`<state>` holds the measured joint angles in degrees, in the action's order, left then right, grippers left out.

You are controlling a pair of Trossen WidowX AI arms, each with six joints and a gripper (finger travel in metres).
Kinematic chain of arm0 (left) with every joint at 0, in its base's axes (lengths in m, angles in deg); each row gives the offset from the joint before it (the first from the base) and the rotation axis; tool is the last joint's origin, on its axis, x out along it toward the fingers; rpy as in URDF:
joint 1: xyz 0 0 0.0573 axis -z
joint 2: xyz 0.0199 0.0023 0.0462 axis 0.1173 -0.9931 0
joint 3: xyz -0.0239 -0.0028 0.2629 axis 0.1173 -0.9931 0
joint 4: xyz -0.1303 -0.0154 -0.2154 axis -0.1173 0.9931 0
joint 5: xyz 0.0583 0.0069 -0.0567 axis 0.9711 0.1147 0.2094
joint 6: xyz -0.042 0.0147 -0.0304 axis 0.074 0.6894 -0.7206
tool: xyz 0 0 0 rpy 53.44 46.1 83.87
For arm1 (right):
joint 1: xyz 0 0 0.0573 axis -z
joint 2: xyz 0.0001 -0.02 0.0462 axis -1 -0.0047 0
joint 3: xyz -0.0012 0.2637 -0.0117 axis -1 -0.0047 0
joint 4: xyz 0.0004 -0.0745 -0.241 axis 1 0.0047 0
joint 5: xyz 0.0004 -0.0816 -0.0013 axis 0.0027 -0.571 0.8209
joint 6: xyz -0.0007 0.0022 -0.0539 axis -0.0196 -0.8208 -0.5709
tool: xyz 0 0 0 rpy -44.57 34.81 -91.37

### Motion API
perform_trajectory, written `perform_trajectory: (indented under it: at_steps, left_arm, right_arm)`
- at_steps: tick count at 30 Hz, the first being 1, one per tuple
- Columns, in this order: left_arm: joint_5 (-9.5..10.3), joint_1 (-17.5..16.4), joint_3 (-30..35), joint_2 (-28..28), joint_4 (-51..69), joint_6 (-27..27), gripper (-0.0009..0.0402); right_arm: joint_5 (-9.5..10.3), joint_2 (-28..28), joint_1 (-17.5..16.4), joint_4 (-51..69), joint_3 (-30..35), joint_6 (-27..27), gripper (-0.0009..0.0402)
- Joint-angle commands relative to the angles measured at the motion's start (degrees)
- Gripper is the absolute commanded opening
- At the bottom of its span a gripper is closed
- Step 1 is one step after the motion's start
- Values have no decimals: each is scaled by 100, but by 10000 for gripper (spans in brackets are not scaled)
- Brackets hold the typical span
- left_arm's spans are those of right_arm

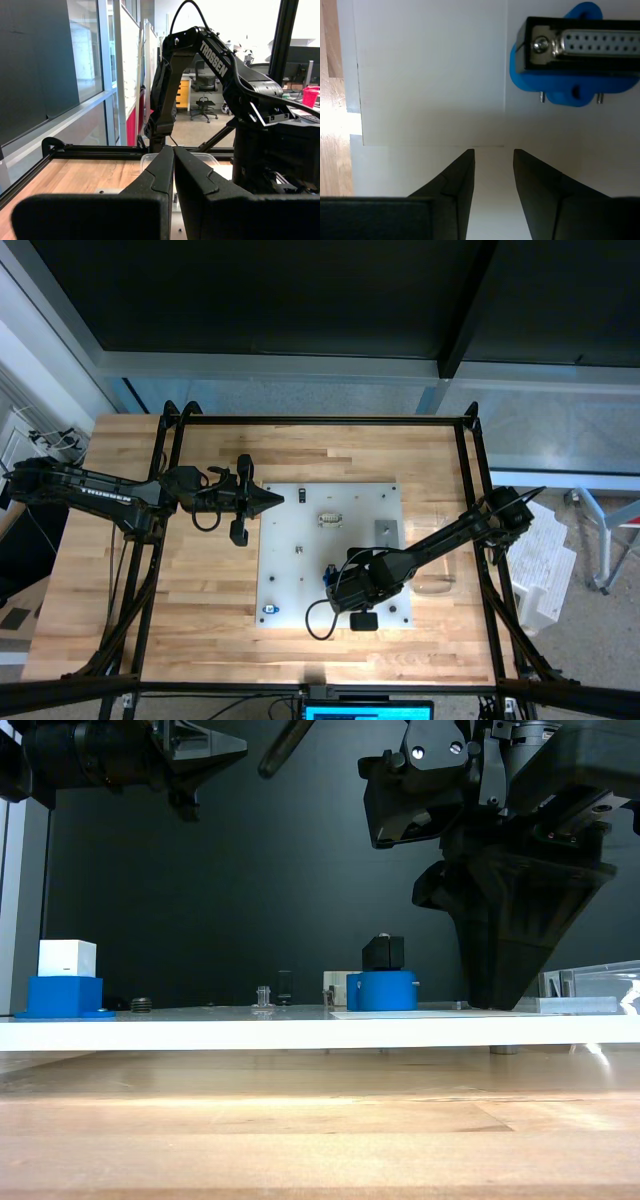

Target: Remove the 16mm cylinder and place in the container

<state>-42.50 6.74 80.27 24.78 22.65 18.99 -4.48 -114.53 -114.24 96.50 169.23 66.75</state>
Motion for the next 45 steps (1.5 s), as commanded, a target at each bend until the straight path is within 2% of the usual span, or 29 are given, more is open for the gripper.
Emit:
perform_trajectory:
  at_steps: [1, 17, 34, 45]
  left_arm:
    - [0, -2, 2, -2, -2, 2, 0]
    - [0, 0, 2, -2, -2, 0, 0]
    - [0, -2, 2, -2, -2, 0, 0]
    - [0, 0, 2, -2, -2, 0, 0]
  right_arm:
    - [-13, 2, -2, -52, -2, 0, 81]
    - [-13, 2, -2, -48, -2, 0, -1]
    - [-11, 15, 0, -46, -2, -4, 2]
    - [-15, 409, 48, 264, -2, -155, 2]
